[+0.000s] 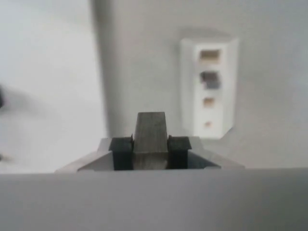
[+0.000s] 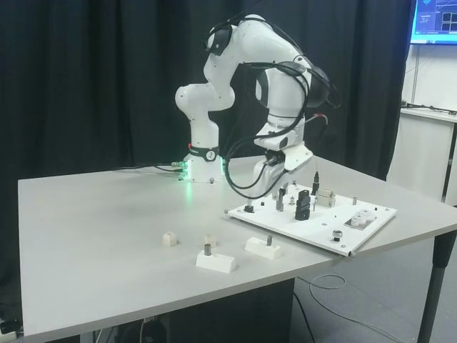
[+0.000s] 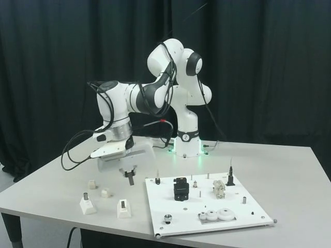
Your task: Insert square peg 4.
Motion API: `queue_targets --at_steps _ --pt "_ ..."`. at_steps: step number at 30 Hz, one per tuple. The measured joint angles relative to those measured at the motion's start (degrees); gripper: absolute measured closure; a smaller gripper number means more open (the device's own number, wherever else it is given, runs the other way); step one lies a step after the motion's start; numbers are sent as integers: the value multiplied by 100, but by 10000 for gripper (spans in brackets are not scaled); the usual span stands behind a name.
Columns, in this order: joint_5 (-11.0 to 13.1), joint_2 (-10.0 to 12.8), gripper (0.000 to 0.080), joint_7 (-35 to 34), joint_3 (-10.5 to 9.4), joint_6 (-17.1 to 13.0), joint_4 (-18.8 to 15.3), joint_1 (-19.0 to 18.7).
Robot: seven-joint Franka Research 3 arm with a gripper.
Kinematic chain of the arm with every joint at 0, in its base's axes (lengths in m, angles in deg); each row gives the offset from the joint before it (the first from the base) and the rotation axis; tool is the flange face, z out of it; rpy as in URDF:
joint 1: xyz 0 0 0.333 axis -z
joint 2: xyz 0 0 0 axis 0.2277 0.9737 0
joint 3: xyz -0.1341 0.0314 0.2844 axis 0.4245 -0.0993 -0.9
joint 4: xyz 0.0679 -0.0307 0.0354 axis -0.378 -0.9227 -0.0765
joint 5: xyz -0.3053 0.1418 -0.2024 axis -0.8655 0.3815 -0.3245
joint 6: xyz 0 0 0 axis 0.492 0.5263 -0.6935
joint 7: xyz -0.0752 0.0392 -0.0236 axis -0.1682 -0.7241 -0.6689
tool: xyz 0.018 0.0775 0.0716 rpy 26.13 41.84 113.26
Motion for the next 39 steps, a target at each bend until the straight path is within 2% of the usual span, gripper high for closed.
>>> queue_targets --at_steps 9,17,25,39 --pt "-181 -335 652 -92 0 810 -82 -240" --pt "-298 -706 652 -349 -13 1093 -474 -521" --pt "-452 -1202 652 -608 -83 1046 -1143 -877" --pt "-895 -1986 652 -1485 -360 260 -2264 -1333"
